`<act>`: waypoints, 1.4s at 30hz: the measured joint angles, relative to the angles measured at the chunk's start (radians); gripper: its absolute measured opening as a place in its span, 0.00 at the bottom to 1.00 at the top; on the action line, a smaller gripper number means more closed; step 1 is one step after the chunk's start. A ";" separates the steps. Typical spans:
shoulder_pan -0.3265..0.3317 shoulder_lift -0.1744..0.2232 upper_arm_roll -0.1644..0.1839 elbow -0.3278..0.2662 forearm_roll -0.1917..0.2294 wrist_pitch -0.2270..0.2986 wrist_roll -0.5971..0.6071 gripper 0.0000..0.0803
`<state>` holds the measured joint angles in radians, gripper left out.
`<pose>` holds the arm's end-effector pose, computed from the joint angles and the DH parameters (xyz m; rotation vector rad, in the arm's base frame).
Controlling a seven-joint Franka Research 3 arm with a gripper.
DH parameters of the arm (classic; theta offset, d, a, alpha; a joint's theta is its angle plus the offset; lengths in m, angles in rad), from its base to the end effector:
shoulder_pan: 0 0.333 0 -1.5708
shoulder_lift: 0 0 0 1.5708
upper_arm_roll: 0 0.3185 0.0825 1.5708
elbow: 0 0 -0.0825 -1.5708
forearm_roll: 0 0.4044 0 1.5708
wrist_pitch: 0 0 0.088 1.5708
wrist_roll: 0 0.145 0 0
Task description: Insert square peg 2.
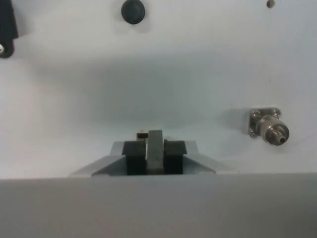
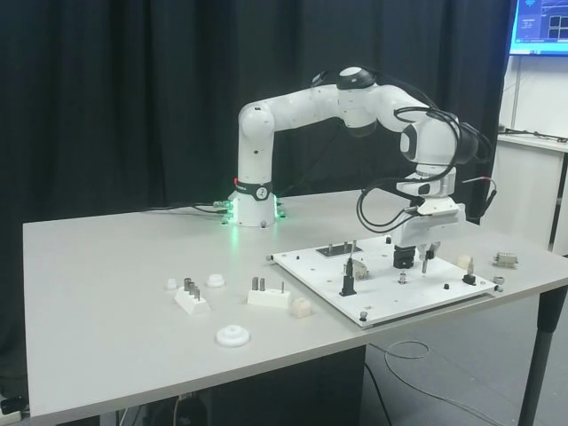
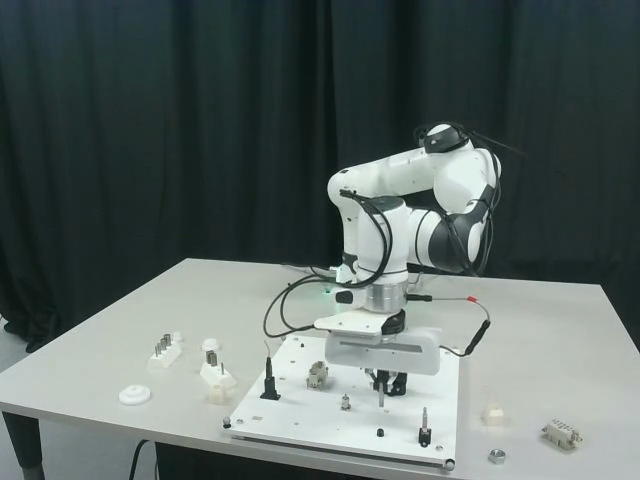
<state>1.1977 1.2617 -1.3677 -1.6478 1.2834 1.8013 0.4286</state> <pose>0.6721 0.1479 0.2071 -2.8716 1.2428 -0.0212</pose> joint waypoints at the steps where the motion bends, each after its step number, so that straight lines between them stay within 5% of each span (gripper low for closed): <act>1: 0.000 0.000 0.001 0.000 0.000 0.000 0.000 0.09; 42: 0.000 0.000 0.028 0.001 0.000 0.009 0.017 0.09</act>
<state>1.1976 1.2618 -1.3394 -1.6465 1.2834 1.8100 0.4454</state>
